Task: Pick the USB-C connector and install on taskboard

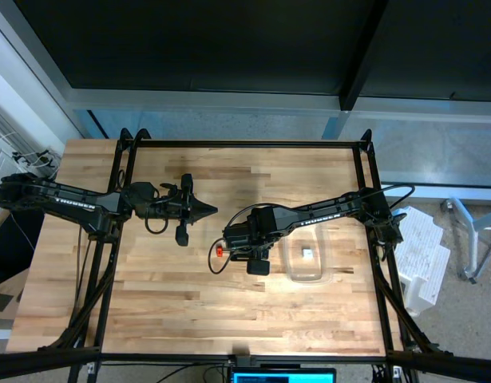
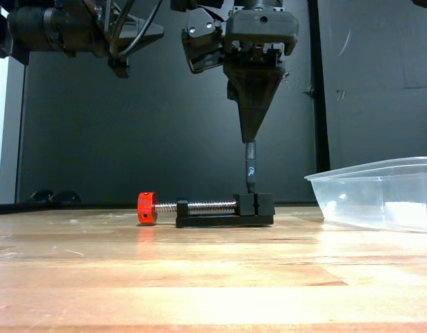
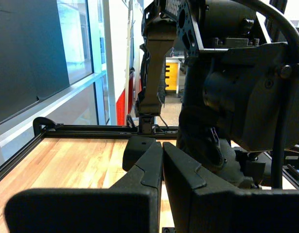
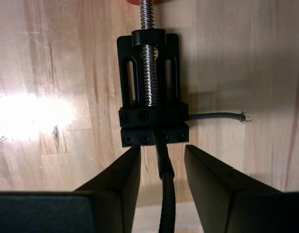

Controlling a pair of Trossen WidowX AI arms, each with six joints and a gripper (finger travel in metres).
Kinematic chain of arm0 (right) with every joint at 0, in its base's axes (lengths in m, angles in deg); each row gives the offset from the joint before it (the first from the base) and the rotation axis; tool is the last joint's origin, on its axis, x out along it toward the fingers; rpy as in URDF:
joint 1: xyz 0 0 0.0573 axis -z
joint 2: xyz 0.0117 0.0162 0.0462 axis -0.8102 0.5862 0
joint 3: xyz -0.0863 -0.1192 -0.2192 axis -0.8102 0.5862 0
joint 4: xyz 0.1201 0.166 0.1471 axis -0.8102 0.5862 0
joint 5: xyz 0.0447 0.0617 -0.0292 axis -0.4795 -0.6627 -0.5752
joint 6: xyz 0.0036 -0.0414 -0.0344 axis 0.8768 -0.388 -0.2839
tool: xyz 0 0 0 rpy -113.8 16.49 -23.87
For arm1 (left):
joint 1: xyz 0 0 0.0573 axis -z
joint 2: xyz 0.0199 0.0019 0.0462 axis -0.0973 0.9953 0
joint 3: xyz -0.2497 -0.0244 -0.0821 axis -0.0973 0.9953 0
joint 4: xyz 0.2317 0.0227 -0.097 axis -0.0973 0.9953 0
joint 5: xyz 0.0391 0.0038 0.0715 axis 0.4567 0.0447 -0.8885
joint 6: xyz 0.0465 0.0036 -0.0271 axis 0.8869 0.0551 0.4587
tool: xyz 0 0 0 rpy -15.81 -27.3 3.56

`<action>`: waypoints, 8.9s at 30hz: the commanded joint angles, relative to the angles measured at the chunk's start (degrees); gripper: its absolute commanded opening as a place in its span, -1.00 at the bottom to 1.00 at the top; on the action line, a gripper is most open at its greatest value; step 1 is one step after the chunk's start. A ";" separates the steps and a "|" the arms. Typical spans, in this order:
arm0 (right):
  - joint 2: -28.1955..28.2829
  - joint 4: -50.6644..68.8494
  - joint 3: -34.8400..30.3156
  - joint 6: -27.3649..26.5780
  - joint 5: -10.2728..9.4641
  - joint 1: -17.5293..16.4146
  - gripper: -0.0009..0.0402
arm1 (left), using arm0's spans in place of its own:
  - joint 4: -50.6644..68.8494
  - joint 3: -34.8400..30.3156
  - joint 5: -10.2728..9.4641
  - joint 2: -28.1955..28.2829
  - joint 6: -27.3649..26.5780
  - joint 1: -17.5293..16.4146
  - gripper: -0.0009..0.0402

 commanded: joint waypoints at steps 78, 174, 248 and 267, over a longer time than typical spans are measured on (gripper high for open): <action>-53.90 -86.55 65.51 -9.35 -2.89 10.45 -0.96 | 0.02 0.00 0.00 0.00 0.02 0.00 -0.96; -56.54 -101.39 75.67 -11.80 -5.84 10.60 -0.96 | 0.02 0.00 0.00 0.00 0.02 0.00 -0.96; -56.57 -101.37 75.67 -11.80 -5.86 10.60 -0.96 | 0.02 0.00 0.00 0.00 0.02 0.00 -0.96; -56.57 -101.35 75.69 -11.80 -5.86 10.60 -0.96 | 0.02 0.00 0.00 0.00 0.02 -0.02 -0.96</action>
